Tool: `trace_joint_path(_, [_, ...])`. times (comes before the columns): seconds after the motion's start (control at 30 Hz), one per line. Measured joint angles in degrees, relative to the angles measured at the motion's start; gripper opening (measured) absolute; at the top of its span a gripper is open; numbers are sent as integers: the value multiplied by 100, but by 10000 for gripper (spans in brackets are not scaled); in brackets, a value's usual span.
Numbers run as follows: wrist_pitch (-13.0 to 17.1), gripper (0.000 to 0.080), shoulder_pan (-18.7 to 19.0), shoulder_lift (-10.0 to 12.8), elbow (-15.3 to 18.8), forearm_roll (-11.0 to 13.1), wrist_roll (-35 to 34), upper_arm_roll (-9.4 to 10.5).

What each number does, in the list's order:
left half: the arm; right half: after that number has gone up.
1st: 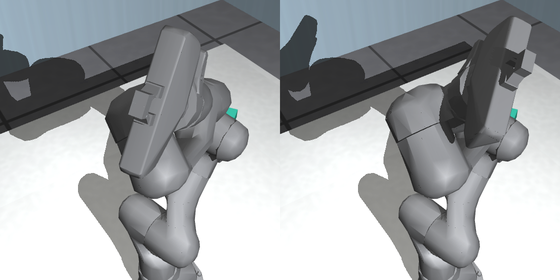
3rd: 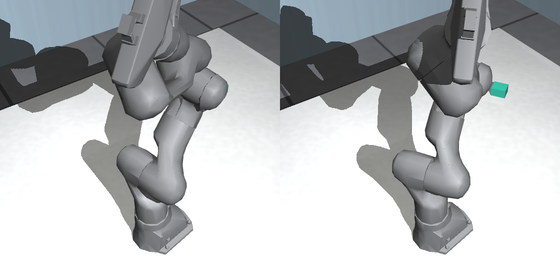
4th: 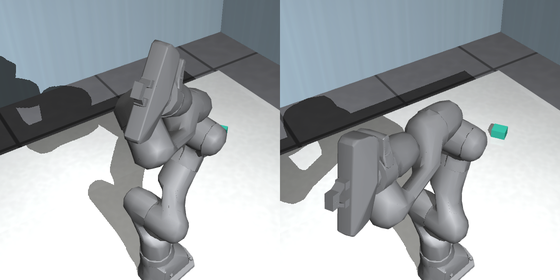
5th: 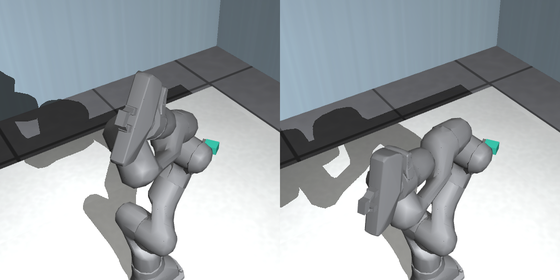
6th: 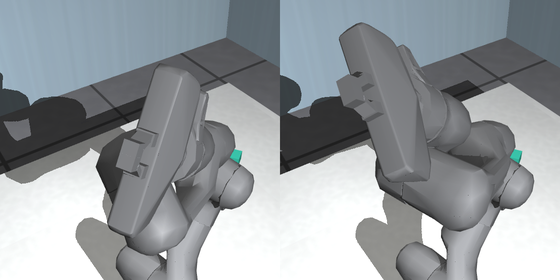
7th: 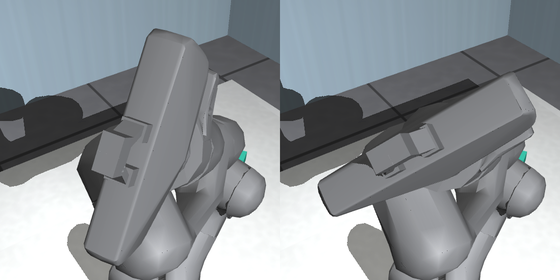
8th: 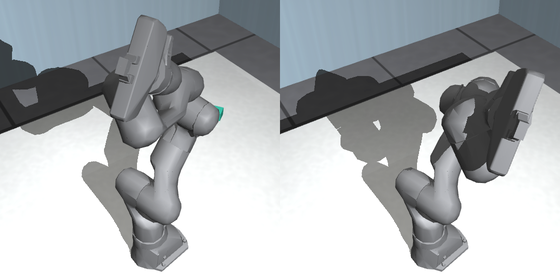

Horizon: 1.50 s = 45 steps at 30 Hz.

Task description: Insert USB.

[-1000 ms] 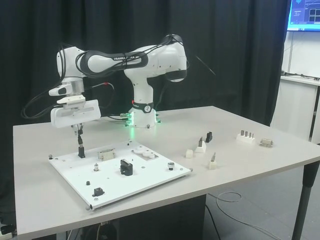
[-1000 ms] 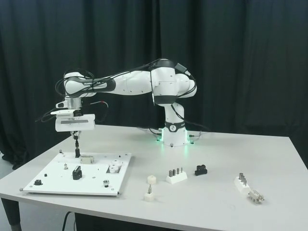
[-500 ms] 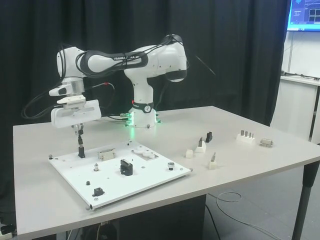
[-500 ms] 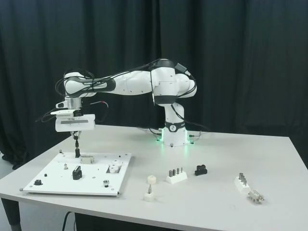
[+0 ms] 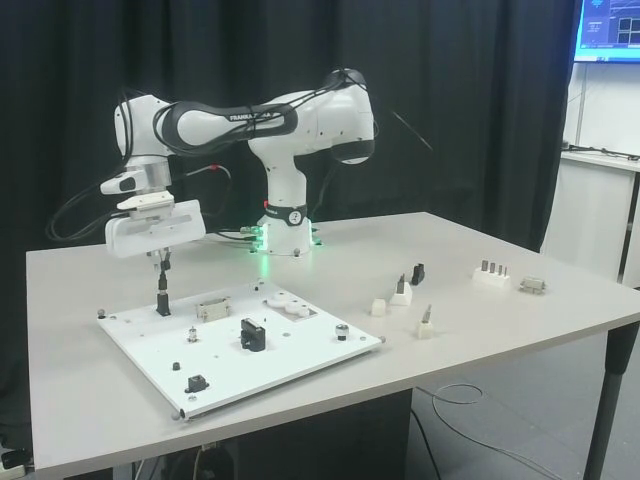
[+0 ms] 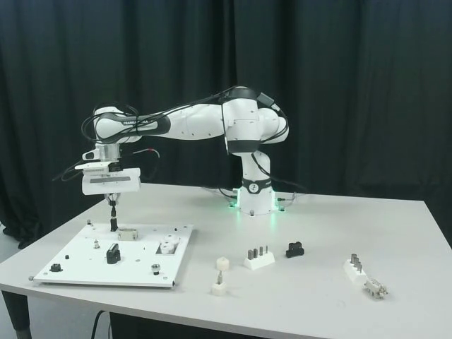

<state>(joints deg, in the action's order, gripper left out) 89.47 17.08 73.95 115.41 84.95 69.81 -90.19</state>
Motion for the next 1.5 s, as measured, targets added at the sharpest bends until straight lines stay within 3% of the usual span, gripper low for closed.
trace_joint_path(1.5, [100,22,1,8,-55,52,-209,70])
